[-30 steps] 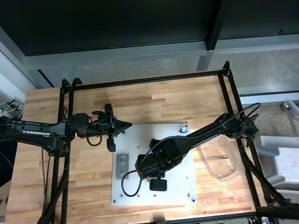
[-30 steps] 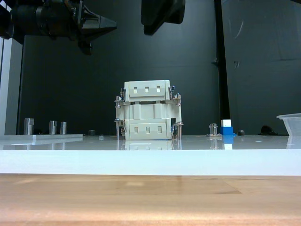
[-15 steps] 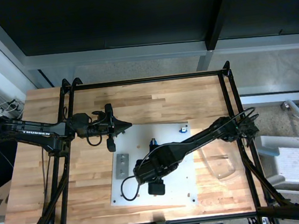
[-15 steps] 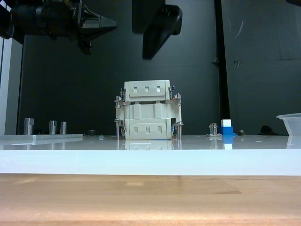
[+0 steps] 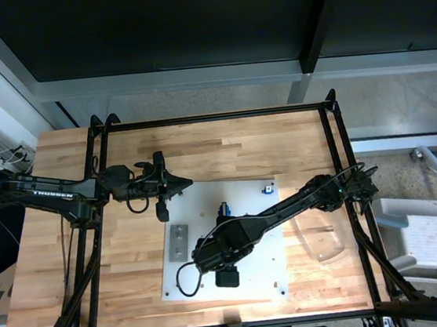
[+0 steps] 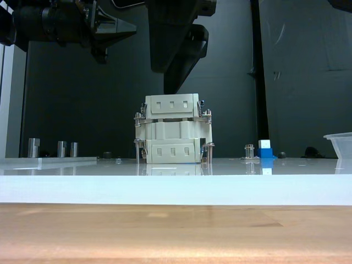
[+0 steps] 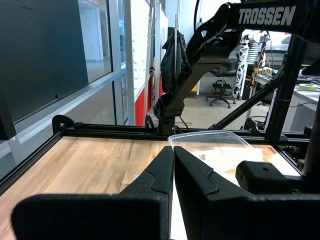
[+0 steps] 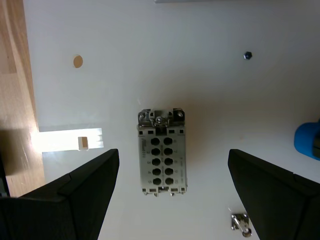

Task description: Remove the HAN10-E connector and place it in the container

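1. The HAN10-E connector [image 8: 161, 155] stands plugged upright on the white task board [image 5: 255, 274], near the board's middle, with two rows of dark pin holes facing up.
2. The right claw [image 8: 173, 152] hangs just above it, spread wide and holding nothing. One finger is off each long side, and the connector lies slightly nearer one finger than the other.
3. The step in hand looks like the descent to grip. Centre the claw first and come straight down. Close on the upper block's long sides, clear of the metal fitting [image 8: 161, 116] at its end. Then pull vertically so the mated halves do not bind.
4. The container [image 5: 326, 238] sits on the wooden surface [image 5: 72, 267] beside the board's right edge, well apart from the connector.
5. The left claw [image 5: 185, 184], pinched closed and empty, hovers off the board's far-left corner.
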